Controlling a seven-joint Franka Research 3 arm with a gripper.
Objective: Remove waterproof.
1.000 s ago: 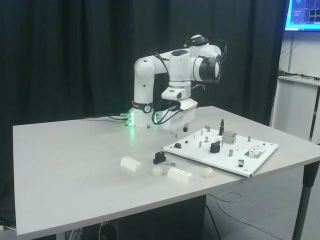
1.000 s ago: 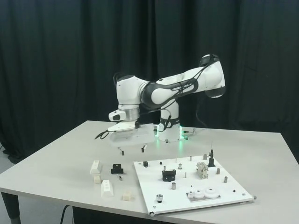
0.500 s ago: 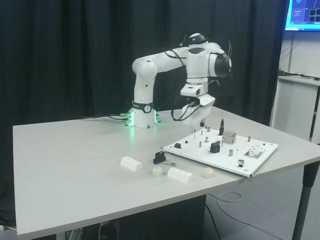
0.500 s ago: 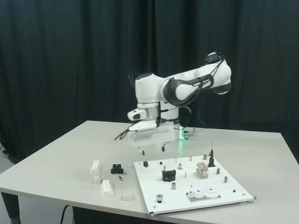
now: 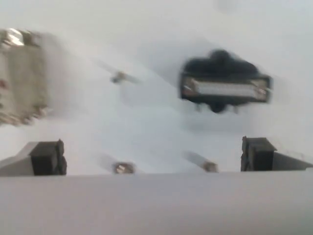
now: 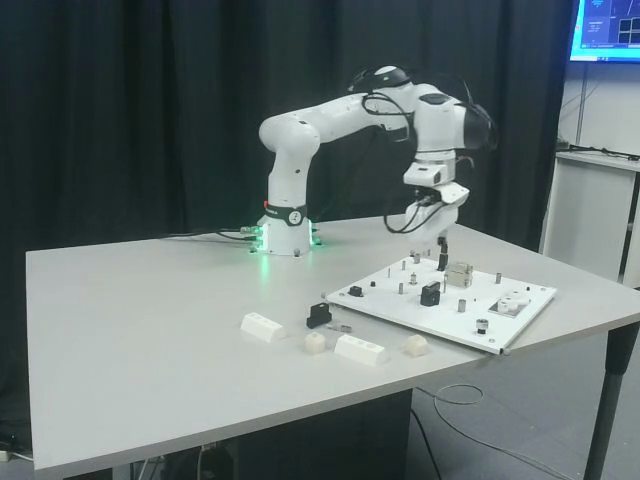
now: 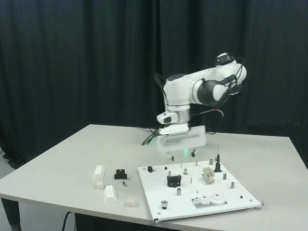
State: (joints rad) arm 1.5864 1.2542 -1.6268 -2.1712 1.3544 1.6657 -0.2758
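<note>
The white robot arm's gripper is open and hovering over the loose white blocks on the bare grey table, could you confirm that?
Not quite: the gripper is open but hovers over the white board, not the loose white blocks, as the second room view shows.

Wrist view is motion-smeared: you can't identify the black connector (image 5: 224,87) past the fingertips (image 5: 46,157), nor the grey block (image 5: 22,78) cut by the edge beside it. Small pegs (image 5: 123,168) under the gripper (image 7: 183,155) stay too tiny to name.
</note>
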